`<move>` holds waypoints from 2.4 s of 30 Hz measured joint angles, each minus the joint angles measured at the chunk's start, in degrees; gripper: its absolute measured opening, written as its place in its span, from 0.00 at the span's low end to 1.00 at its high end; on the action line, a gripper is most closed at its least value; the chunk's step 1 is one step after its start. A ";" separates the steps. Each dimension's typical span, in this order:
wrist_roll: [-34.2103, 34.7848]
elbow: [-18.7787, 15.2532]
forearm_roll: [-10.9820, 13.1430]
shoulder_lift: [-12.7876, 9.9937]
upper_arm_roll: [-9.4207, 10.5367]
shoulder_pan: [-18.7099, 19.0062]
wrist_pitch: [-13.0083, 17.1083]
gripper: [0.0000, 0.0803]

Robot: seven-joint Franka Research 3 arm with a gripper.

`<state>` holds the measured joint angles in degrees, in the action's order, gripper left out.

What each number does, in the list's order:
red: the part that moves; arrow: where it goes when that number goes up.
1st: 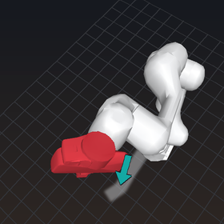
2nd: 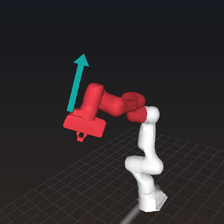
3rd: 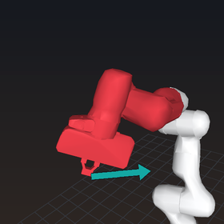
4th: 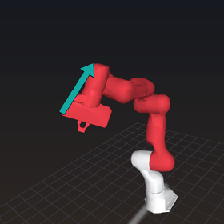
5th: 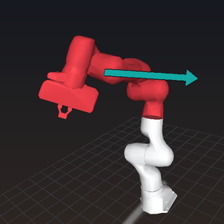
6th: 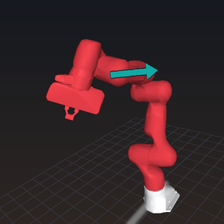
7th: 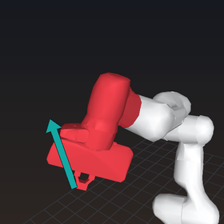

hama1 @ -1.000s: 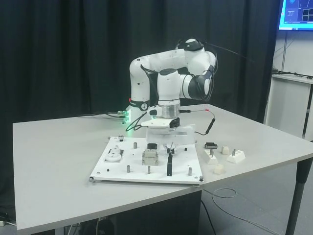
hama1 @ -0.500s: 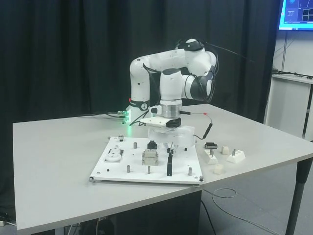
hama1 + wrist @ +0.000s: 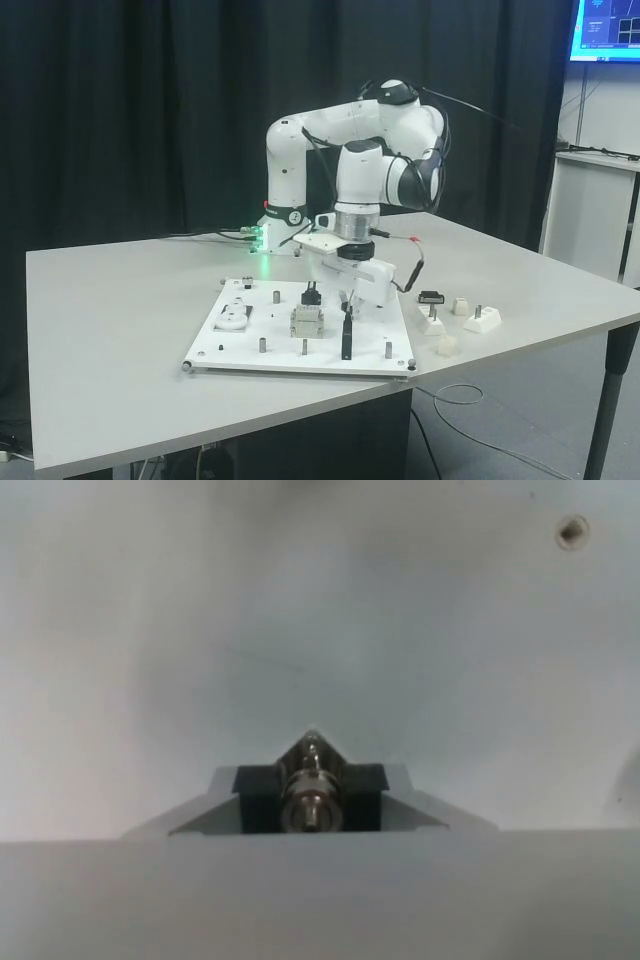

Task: Insert BNC.

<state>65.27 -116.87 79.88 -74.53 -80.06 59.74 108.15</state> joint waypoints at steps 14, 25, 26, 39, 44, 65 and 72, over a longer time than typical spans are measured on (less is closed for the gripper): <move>16.07 -0.45 -1.21 0.00 0.31 1.01 1.92 0.15; 28.68 -1.18 -2.02 0.00 0.74 2.37 4.45 0.15; 29.70 -1.26 -2.11 0.00 0.79 2.51 4.74 0.15; 42.59 -1.54 -3.93 0.01 1.38 3.63 7.22 0.15; 47.44 -1.59 -4.05 0.01 1.53 3.68 7.56 0.15; 51.88 -1.43 -4.29 0.01 1.60 3.62 7.61 0.15; 48.84 -1.34 -4.28 0.01 1.69 3.52 7.65 0.15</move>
<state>114.11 -118.21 75.59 -74.51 -78.37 63.26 115.80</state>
